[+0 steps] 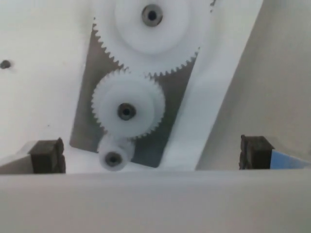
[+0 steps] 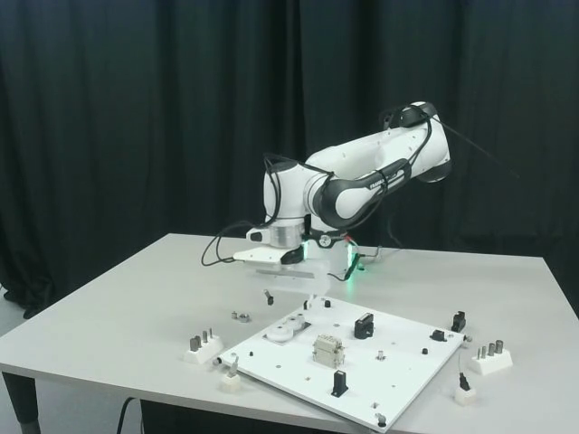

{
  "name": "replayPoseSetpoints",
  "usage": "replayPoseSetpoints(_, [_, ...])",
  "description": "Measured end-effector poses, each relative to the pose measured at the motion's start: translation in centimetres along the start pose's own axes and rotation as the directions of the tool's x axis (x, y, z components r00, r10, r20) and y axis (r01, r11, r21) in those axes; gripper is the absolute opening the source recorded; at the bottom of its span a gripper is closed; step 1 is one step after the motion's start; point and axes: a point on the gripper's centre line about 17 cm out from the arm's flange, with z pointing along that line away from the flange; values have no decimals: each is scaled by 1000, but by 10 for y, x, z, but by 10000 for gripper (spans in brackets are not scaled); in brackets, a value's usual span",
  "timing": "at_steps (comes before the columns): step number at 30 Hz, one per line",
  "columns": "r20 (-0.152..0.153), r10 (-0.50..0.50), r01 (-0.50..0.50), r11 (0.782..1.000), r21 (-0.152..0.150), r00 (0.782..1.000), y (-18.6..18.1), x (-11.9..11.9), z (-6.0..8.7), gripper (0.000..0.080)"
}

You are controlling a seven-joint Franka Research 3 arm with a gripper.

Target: Pick BNC.

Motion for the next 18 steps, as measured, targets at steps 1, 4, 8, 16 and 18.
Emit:
replayPoseSetpoints(1, [-3, -17, 17, 1000, -5, 1000, 2, 1, -1, 800])
replayPoseSetpoints(4, [-11, -61, 61, 998, -21, 998, 9, 2, -3, 800])
replayPoseSetpoints(8, [-11, -129, 128, 991, -47, 992, 21, 2, -6, 800])
replayPoseSetpoints(16, [0, -212, 211, 974, -85, 977, 53, -4, -8, 800])
replayPoseSetpoints(18, [5, -232, 232, 969, -86, 973, 61, -7, -7, 800])
